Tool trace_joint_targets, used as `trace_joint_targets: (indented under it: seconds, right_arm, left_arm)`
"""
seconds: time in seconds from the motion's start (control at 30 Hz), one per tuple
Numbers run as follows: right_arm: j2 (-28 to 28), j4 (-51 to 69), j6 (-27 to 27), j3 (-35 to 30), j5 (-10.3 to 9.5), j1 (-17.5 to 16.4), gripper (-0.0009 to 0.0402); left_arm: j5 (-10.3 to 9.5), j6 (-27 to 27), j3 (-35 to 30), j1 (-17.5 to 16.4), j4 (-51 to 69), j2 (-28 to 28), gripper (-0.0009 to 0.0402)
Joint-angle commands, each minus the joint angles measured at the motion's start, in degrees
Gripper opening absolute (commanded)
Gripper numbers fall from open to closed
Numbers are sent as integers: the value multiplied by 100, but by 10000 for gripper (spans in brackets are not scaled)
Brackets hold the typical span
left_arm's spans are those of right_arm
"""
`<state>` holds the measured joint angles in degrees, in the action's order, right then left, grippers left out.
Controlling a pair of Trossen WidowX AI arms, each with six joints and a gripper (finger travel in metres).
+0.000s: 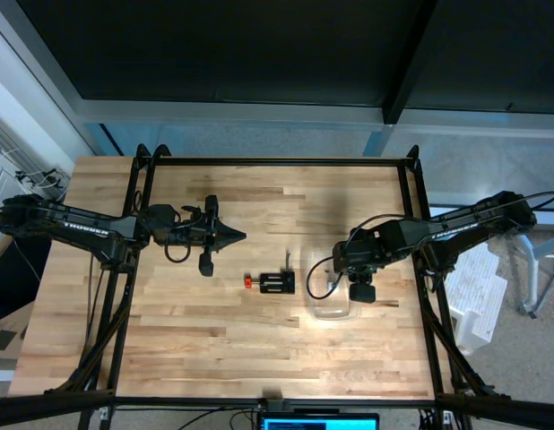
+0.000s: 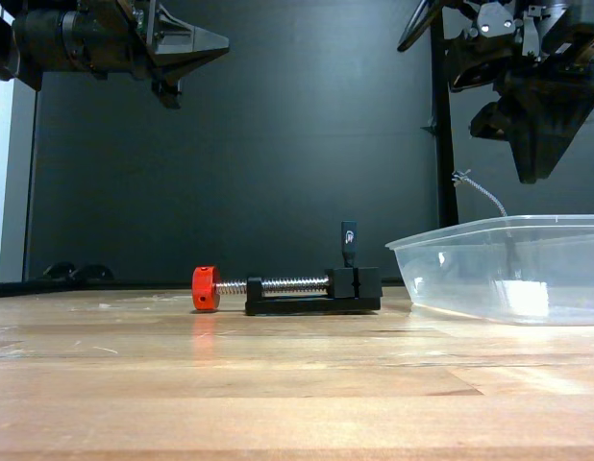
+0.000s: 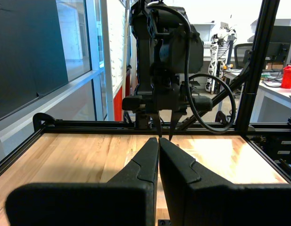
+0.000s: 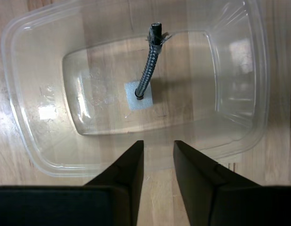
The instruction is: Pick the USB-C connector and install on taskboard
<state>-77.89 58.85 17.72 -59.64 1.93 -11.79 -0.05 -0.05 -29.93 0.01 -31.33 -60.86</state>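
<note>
The taskboard (image 1: 277, 283), a small black block with an orange-red knob (image 2: 205, 288), lies at mid-table; a short dark post (image 2: 348, 240) stands upright on it. The USB-C connector (image 4: 150, 61), a slim grey braided stub with a dark tip, stands on a white square (image 4: 138, 101) inside the clear tray (image 4: 16, 117). My right gripper (image 4: 157, 143) hovers open above the tray's rim, short of the connector and holding nothing. Far to the left, high above the table, my left gripper (image 3: 158, 139) is shut and empty.
The clear tray (image 1: 324, 310) sits just right of the taskboard on the wooden table (image 1: 214, 349). A black frame (image 1: 277, 162) runs around the table's edges. The connector's top (image 2: 478, 190) pokes above the tray's rim in the low view.
</note>
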Motion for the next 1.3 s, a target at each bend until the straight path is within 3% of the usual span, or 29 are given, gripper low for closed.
trace_joint_targets:
  seconds: [0.03, 0.3, 0.63, 1.3]
  right_arm:
    - [-138, -129, 11, 2, 7, -61, 114]
    - [-459, -345, 48, 2, 9, -116, 139]
    - [-796, -466, 42, -63, 151, -160, 140]
    - [-1169, -953, -83, -24, 155, -214, 158]
  left_arm:
    - [2, 2, -2, 0, 0, 0, 0]
    - [2, 2, -2, 0, 0, 0, 0]
    - [2, 2, -2, 0, 0, 0, 0]
    - [2, 2, -2, 0, 0, 0, 0]
